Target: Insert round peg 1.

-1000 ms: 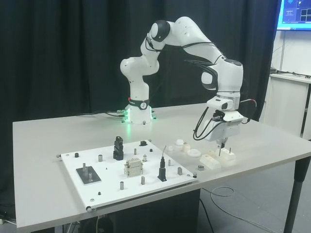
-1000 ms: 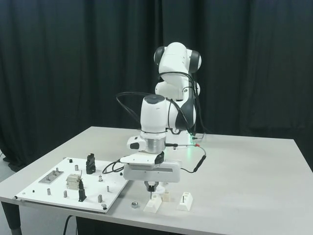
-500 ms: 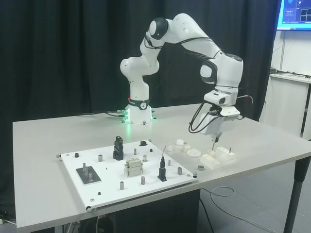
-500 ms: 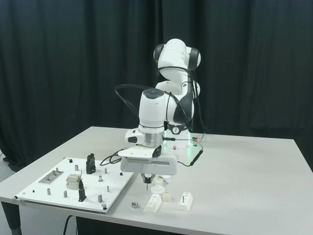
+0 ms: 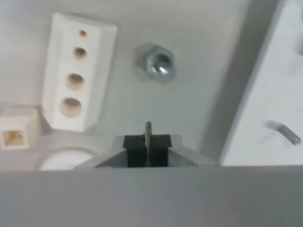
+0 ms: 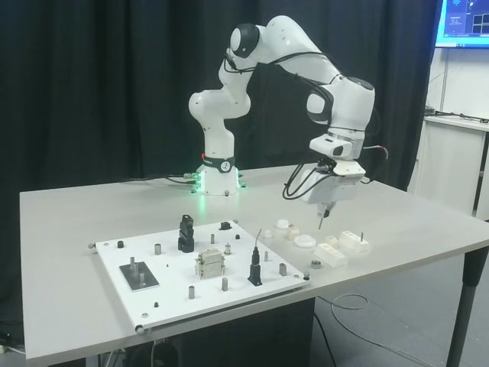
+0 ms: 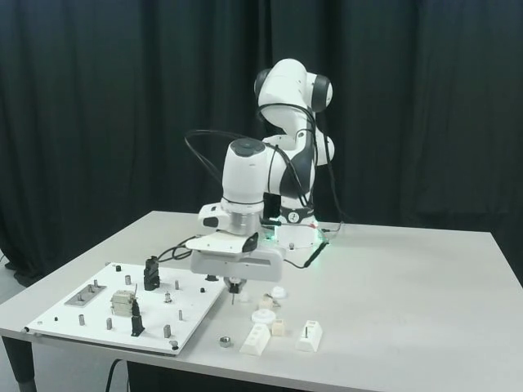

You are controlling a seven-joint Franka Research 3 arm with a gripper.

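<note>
Above the grey table (image 6: 69,229), the white Franka arm (image 6: 290,34) hangs with its gripper (image 5: 147,144) pinched tight on a thin round peg (image 5: 148,133), whose tip points down clear of the surface. Directly beneath lie a metal nut (image 5: 158,64) and, just beside it, a white block with four holes (image 5: 75,71). The white assembly board (image 6: 191,264), studded with pegs and black connectors, sits near the nut, on the side away from the block.
</note>
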